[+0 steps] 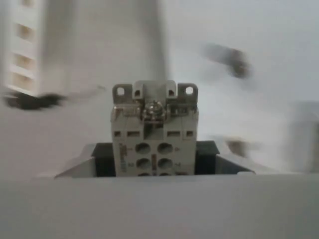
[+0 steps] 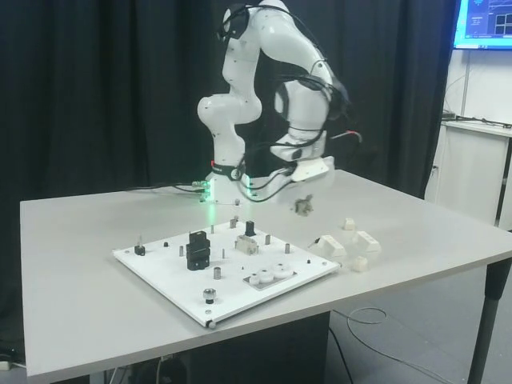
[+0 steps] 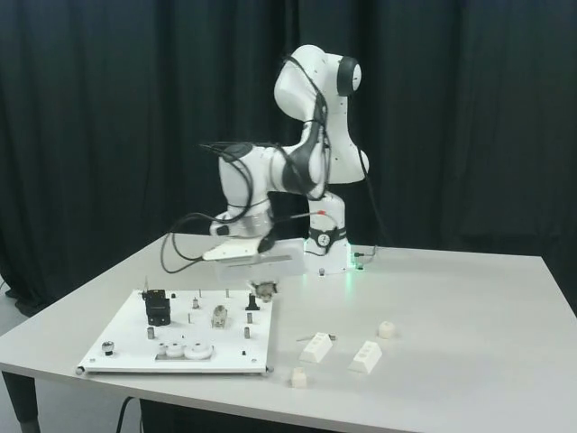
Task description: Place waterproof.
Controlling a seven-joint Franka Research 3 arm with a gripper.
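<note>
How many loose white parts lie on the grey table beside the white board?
4: small round part, two blocks, small cube nearest the table's front edge. More may be hidden.

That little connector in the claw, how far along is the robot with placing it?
Picked up: the connector sits clamped in the claw, lifted clear of the grey table. In hand: the carry, with the claw hanging in the air near the white board's far edge. Left: lowering it into its spot and letting go; I cannot tell which spot.
</note>
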